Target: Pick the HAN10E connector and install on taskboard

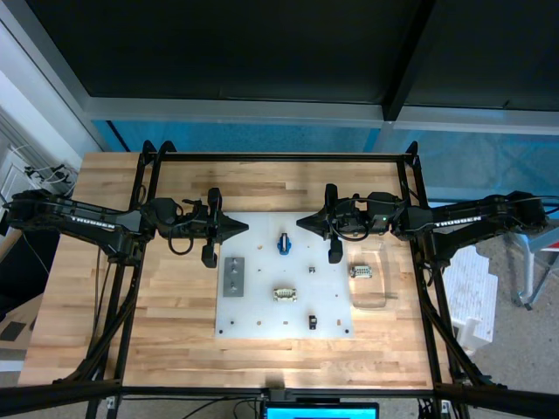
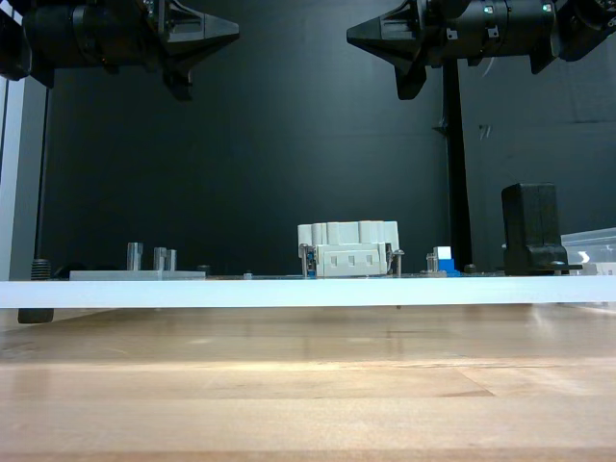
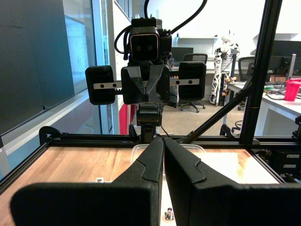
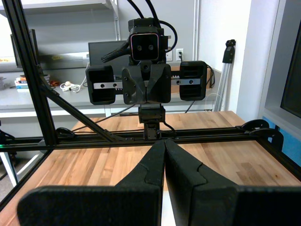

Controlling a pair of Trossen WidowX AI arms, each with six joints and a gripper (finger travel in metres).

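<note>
The HAN10E connector (image 1: 360,271), a small pale grey block, lies in a clear tray (image 1: 381,301) just right of the taskboard (image 1: 336,301). The white taskboard carries a grey metal block (image 1: 234,277), a blue fixture (image 1: 284,243), a beige socket (image 1: 285,295) and a small black part (image 1: 313,322). My left gripper (image 1: 244,227) hovers shut and empty over the board's far left corner. My right gripper (image 1: 300,223) hovers shut and empty over the board's far edge, facing the left one. Both hang high above the board (image 2: 289,292) in the low view.
A black frame (image 1: 279,158) runs around the wooden table (image 1: 131,314). The beige socket (image 2: 348,248) and a black part (image 2: 532,229) stand up from the board. Each wrist view shows its own shut fingers (image 3: 155,155) (image 4: 157,155) and the opposite arm.
</note>
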